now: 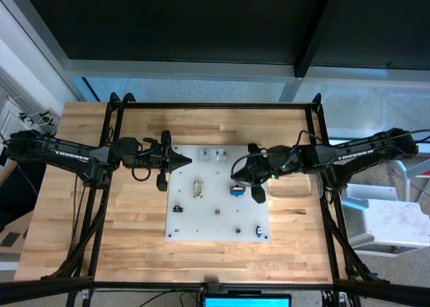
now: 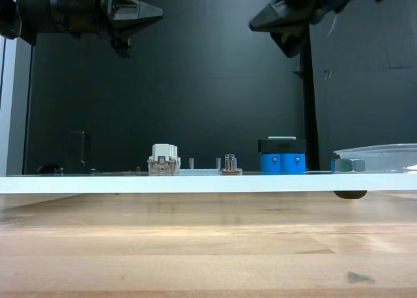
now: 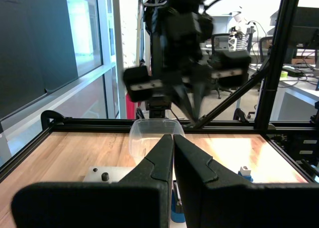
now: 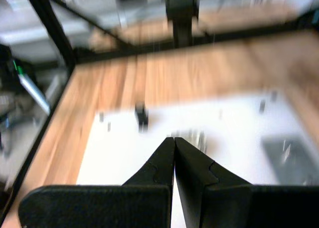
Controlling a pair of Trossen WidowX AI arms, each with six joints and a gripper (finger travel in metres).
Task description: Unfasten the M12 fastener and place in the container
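Matte-black jointed arms (image 1: 40, 149), white TROSSEN lettering (image 1: 69, 157); left hand (image 3: 173, 138), right hand (image 4: 174, 139), tapered black fingers (image 3: 155, 160).

"TROSSEN" — on left arm (image 1: 67, 156) and right arm (image 1: 352, 157)

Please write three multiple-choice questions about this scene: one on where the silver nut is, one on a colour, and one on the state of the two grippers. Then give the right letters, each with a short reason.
1. Where is the silver nut?
A. in the clear tray
B. on the white board, near its near right edge
C. between a gripper's fingers

2. What colour is the block under the black top?
A. red
B. blue
C. green

3. How are the left gripper and the right gripper?
A. both shut, raised over the board
B. both open
C. one shut on the nut

Answers:
1 B: the high view shows the nut on the board, outside the tray.
2 B: the low view shows its body is blue.
3 A: each wrist view shows the fingers together with nothing between them. The low view shows both high up, the left over the board's left edge and the right over its right half.
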